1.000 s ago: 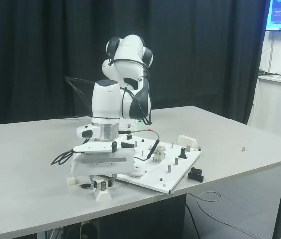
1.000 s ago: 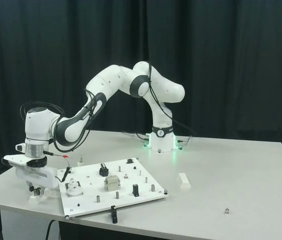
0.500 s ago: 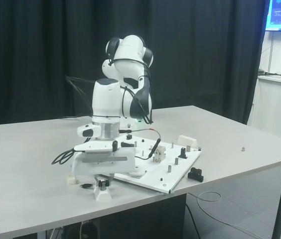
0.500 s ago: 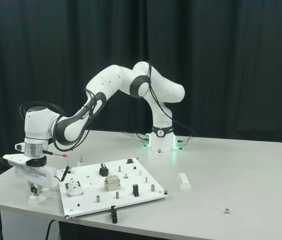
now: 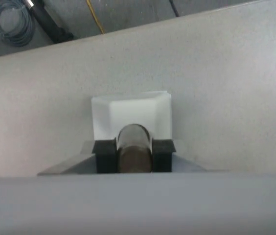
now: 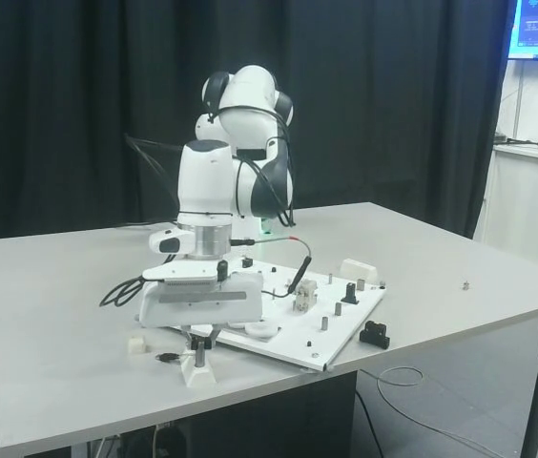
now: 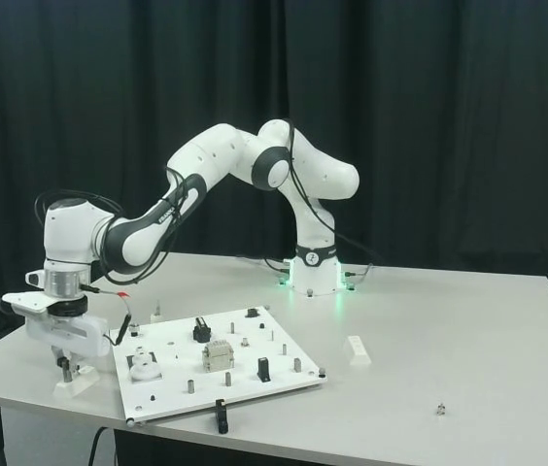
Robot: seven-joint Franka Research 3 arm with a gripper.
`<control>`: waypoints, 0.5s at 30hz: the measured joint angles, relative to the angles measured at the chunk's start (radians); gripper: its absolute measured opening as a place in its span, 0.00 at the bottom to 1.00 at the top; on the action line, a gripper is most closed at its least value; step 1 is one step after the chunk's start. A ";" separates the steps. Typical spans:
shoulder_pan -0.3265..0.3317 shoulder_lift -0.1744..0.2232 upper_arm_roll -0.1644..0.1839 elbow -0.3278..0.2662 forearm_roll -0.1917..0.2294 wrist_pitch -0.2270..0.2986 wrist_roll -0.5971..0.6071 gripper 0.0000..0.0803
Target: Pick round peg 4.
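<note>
Arm risen since 1.0 s ago | gripper (image 5: pixel 134 155) clamped on peg (image 5: pixel 133 147), lifted clear of white holder (image 5: pixel 130 115) | pick looks done; table (image 6: pixel 50 286) beneath

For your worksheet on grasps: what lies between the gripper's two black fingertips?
The round peg sits between the black fingertips, clamped above its white holder; the wrist view shows this best.

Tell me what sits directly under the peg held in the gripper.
Under the round peg, clamped by the gripper, sits a white holder block on the grey table. The peg's lower end and any socket in the block are hidden behind the peg and fingers.
</note>
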State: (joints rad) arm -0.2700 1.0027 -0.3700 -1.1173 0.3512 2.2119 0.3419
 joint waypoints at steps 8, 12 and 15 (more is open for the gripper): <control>0.000 0.000 -0.011 0.027 0.000 -0.042 0.009 0.19; 0.000 0.000 -0.015 0.033 0.000 -0.050 0.012 0.19; 0.000 0.000 -0.017 0.034 0.000 -0.053 0.012 0.19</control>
State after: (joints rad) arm -0.2699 1.0027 -0.3867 -1.0831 0.3512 2.1584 0.3540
